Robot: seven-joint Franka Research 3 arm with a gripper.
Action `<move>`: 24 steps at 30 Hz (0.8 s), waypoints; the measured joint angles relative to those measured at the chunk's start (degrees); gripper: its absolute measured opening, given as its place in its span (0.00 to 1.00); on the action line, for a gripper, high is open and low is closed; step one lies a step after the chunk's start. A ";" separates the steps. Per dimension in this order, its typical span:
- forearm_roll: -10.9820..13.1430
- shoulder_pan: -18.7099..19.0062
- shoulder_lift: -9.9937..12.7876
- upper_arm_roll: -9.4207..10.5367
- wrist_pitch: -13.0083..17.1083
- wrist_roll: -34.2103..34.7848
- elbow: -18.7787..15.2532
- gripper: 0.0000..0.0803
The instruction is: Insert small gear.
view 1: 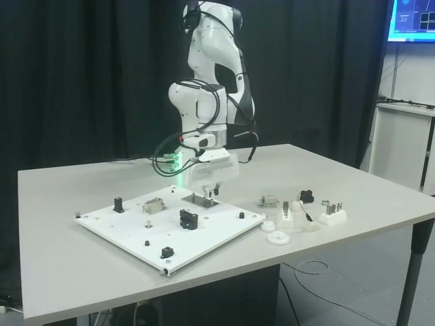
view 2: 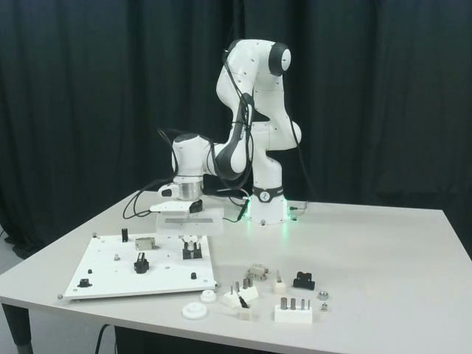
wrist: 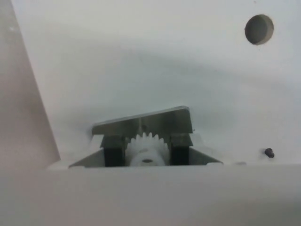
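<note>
- Small gear (wrist: 147, 149): white, pinched between black fingers (wrist: 113, 149) of tool (wrist: 146, 155).
- Hovering just above grey metal fixture (wrist: 143, 121) on white assembly board (view 1: 204, 227), atop grey counter (view 1: 81, 183).

The small gear (wrist: 146, 149) looked like matt white plastic with crisp moulded teeth. The fingers (wrist: 114, 149) gripping it had dull black pads that seemed rubbery, and the bracket (wrist: 143, 121) behind them was brushed grey metal. The board (view 1: 204, 227) appeared a smooth, faintly glossy white. The arm (view 2: 247, 110) wore glossy white shells. The table (view 2: 383, 251) was matt grey, the curtain (view 2: 88, 88) black cloth.
</note>
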 joint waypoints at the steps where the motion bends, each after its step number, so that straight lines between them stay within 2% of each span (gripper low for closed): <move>1: 0.42 0.02 0.11 0.00 0.01 -0.21 0.00 0.25; 14: 4.77 0.18 1.27 0.11 0.53 -3.11 0.00 0.25; 24: 5.62 0.20 1.58 0.14 0.65 -3.83 0.01 0.25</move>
